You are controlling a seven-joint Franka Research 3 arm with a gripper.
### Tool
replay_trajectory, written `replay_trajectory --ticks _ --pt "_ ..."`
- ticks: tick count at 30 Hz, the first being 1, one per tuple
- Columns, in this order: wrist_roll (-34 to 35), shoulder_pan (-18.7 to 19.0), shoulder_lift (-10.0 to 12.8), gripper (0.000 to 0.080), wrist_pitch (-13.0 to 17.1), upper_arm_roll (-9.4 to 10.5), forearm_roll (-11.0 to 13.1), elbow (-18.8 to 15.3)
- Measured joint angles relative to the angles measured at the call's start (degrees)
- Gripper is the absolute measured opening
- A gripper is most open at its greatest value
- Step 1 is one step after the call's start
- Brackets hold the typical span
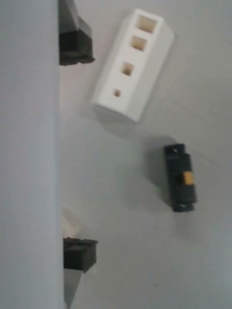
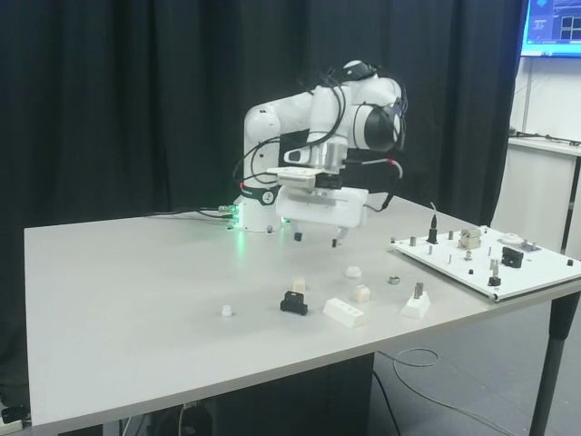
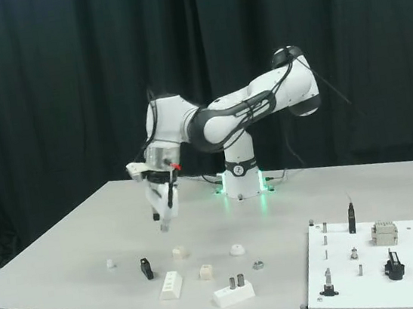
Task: Pick D-SUB.
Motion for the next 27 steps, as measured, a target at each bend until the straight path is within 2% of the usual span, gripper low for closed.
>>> replay_trajectory --ticks 11,19,27 --pt "-5.8 -8.3 2.0 0.08 -2.2 3.68 0.2 5.1" --pt "-11.6 -12.8 2.3 0.08 -4.6 5.3 0.4 8.1" --pt "-13.4 -16.6 3.1 0.08 -6.9 6.58 2.1 11.2"
